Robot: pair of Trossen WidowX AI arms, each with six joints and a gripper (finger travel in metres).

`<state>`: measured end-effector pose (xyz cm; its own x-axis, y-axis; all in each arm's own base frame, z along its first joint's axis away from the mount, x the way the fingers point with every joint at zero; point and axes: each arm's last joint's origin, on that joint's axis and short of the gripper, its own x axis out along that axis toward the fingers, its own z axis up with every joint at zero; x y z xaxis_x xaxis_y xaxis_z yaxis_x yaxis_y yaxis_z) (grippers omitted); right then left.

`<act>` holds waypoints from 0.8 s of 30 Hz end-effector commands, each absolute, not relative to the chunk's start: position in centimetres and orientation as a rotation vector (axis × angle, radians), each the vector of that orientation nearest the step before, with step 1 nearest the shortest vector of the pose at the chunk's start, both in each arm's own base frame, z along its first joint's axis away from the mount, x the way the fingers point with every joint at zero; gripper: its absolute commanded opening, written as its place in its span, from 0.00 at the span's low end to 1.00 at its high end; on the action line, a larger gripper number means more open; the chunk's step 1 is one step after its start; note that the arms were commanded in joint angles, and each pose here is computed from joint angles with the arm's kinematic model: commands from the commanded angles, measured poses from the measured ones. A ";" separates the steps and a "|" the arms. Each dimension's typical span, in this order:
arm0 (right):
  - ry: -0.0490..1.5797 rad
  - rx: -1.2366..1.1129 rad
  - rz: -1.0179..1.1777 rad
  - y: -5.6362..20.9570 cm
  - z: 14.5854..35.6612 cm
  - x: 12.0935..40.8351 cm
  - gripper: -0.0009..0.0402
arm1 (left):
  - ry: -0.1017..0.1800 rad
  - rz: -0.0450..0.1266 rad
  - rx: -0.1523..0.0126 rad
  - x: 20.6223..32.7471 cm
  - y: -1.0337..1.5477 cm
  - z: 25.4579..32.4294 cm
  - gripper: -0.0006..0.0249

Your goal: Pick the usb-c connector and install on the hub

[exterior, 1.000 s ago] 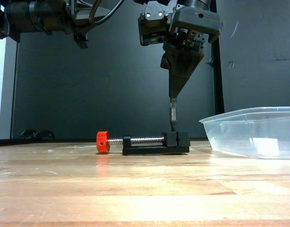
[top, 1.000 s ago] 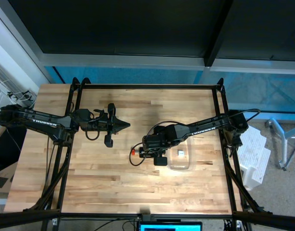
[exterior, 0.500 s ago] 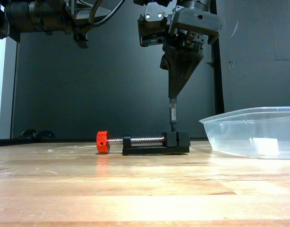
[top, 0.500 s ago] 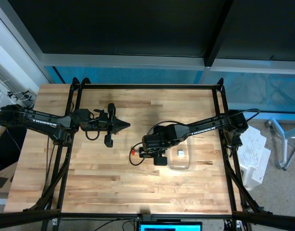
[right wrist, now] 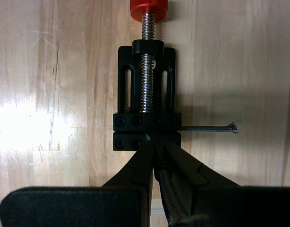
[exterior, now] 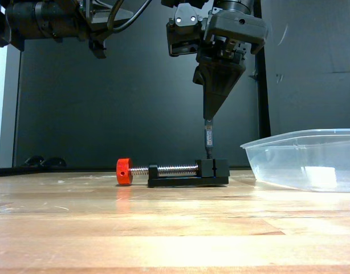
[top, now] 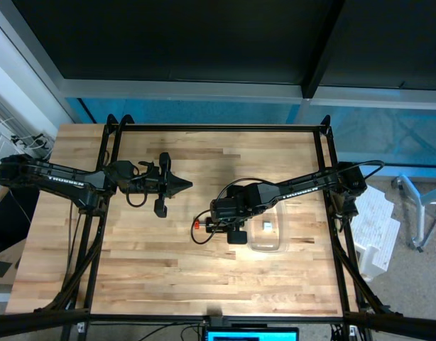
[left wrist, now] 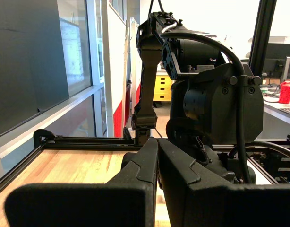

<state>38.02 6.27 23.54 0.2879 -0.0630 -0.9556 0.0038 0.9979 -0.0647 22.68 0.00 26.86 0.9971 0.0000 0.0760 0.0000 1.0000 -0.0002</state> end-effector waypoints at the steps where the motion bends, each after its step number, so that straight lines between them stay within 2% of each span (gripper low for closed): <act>1: 1.282 -0.054 -0.046 6.3 23.3 38.0 0.02 | -0.076 0.000 0.000 22.7 0.00 26.85 0.02; 9: 1.278 -0.045 -0.037 6.3 22.2 37.9 0.02 | -0.076 0.000 0.000 22.7 0.00 26.85 0.02; 24: 1.281 -0.047 -0.037 6.3 22.1 37.8 0.02 | -0.076 0.000 0.000 22.7 0.00 26.86 0.02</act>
<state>37.83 6.25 22.30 0.2941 -0.0528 -0.9543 0.0024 0.9985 -0.0545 22.68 0.00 26.86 0.9971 0.0004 0.0764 -0.0004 1.0000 -0.0002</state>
